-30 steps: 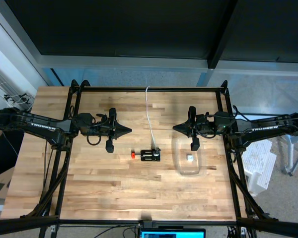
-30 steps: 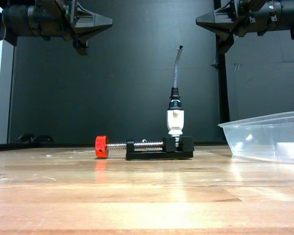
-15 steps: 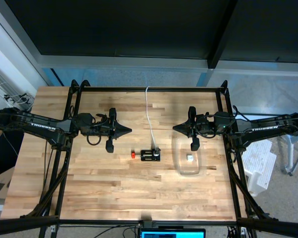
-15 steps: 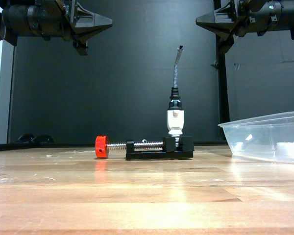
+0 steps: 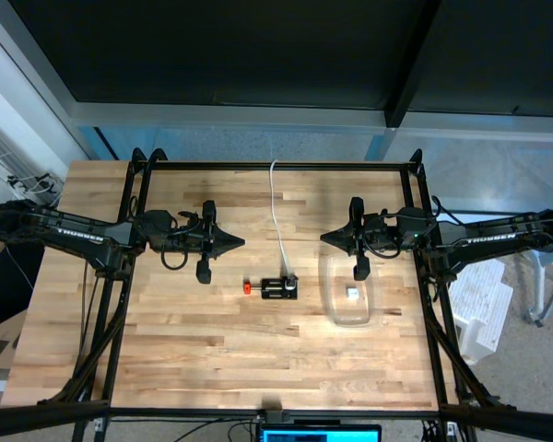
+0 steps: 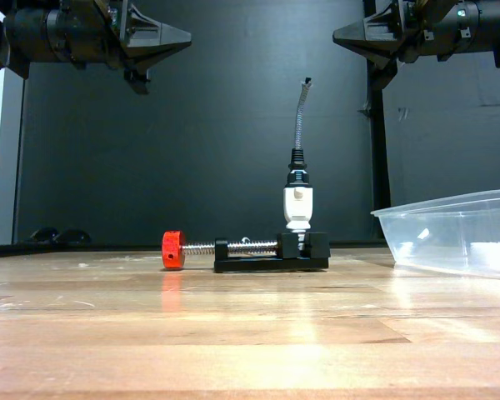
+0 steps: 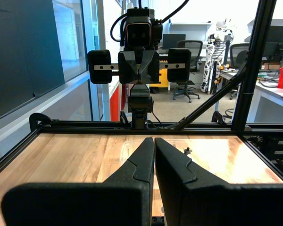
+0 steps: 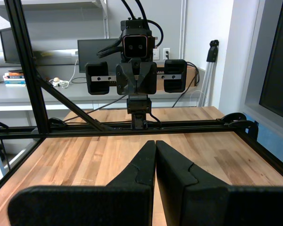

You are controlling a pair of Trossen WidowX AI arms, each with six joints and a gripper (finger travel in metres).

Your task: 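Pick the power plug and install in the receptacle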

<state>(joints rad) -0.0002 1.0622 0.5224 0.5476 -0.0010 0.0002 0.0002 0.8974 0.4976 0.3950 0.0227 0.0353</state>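
Receptacle in vise, wooden table | left pincer, right pincer together aloft | dark backdrop

1. A wooden counter fills the middle of the high view, bordered by a black frame.
2. A black vise lies near the centre of the frame, its orange-red knob at its left end.
3. A clear tray sits right of centre, apart from the vise.
4. A white cube lies inside the tray.
5. A lit screen shows at the bottom edge.
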